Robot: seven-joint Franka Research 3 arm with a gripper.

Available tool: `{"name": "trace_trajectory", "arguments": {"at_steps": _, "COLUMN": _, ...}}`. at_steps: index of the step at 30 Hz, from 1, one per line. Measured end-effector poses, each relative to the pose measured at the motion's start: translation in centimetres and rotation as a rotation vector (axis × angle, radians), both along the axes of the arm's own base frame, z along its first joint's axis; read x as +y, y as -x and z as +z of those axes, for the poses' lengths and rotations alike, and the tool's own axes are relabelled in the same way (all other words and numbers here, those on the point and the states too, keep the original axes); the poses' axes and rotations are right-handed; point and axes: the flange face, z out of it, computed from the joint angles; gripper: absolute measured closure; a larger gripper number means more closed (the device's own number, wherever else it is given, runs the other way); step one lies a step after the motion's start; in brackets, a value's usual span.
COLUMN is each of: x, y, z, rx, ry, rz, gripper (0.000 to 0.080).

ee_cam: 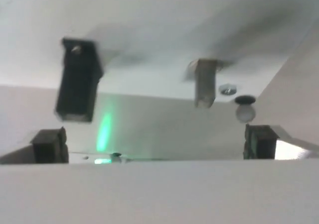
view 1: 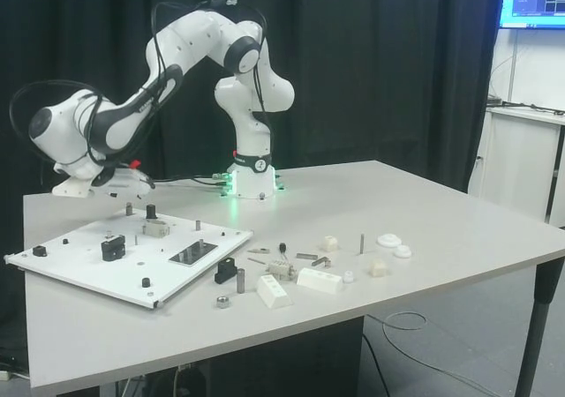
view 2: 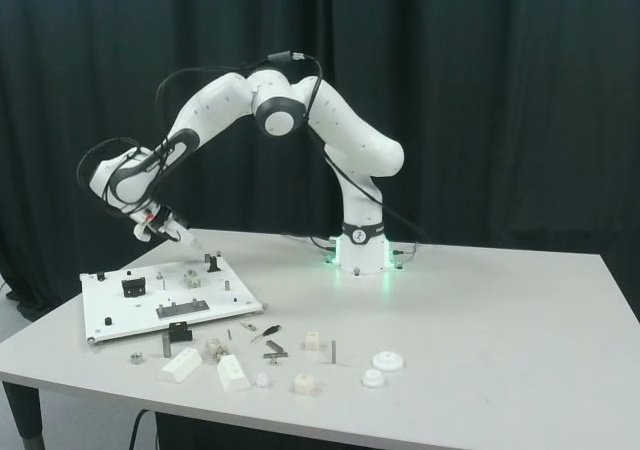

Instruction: Remove square peg 1.

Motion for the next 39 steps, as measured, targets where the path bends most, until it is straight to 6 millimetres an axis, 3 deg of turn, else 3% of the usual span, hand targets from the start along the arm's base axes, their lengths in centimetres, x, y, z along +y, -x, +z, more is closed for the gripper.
{"name": "trace_trajectory", "arguments": {"at_steps": 10, "x": 0.1, "y": -2.0, "z": 4.0, "rx": -0.058, "ry": 0.031, "rz": 0.02, "gripper": 0.0006}}
{"name": "trace_trajectory", "arguments": {"at_steps": 22, "x": 0.4, "y": -4.2, "z": 7.2, "rx": -0.095, "ry": 0.084, "rz": 0.028, "gripper": 0.0003}}
{"name": "trace_trajectory", "arguments": {"at_steps": 39, "x": 0.7, "y": -11.3, "z": 12.0, "rx": -0.203, "ry": 0.239, "rz": -0.002, "gripper": 0.0003}}
